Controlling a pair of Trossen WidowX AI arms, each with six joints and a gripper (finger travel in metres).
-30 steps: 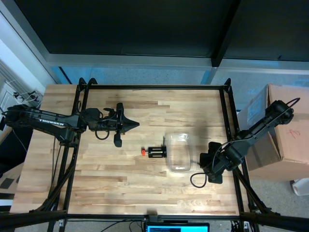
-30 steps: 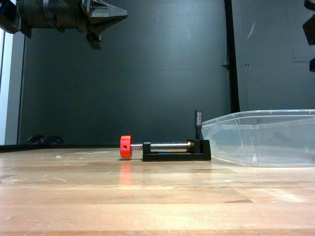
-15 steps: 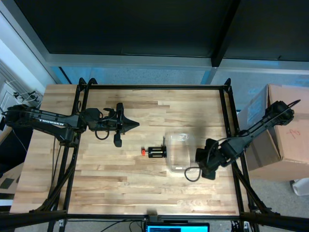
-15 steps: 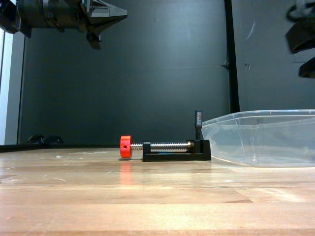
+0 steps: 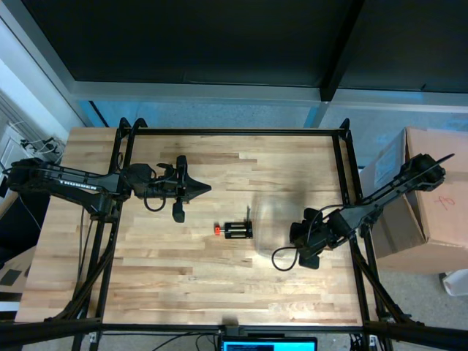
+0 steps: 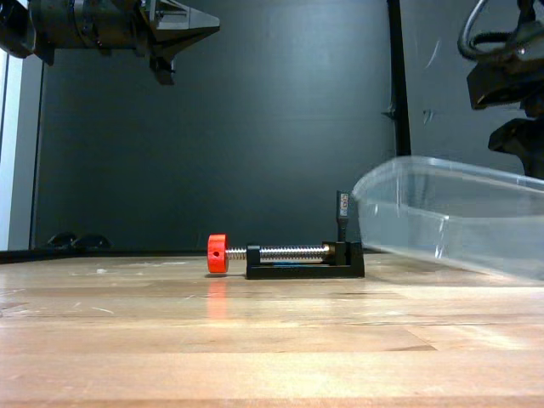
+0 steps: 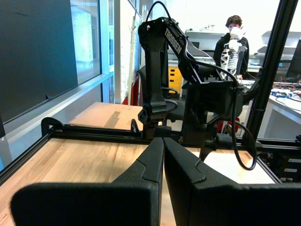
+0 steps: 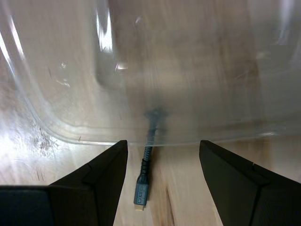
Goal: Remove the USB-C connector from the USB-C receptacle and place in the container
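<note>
The clear container [image 5: 265, 219] is tipped, its left end raised off the table [image 6: 442, 212]. My right gripper [image 5: 298, 238] is open at the container's right side and just above it [image 6: 510, 110]. In the right wrist view a USB-C connector [image 8: 140, 194] on a short braided cable lies free on the wood between my open fingers. Its cable shows blurred through the container [image 8: 178, 70]; under it or inside it, I cannot tell. My left gripper [image 5: 207, 189] is shut and empty, high at the back left [image 6: 204, 24].
A black clamp fixture [image 5: 238, 229] with a red knob [image 6: 218, 253] sits left of the container, with a thin black upright piece [image 6: 342, 208] at its right end. A black frame [image 5: 234, 132] borders the table. A cardboard box [image 5: 431, 197] stands off the right edge.
My right gripper moved left to the container's right side. The container, flat before, now tilts with its left end up. The left arm has not moved.
</note>
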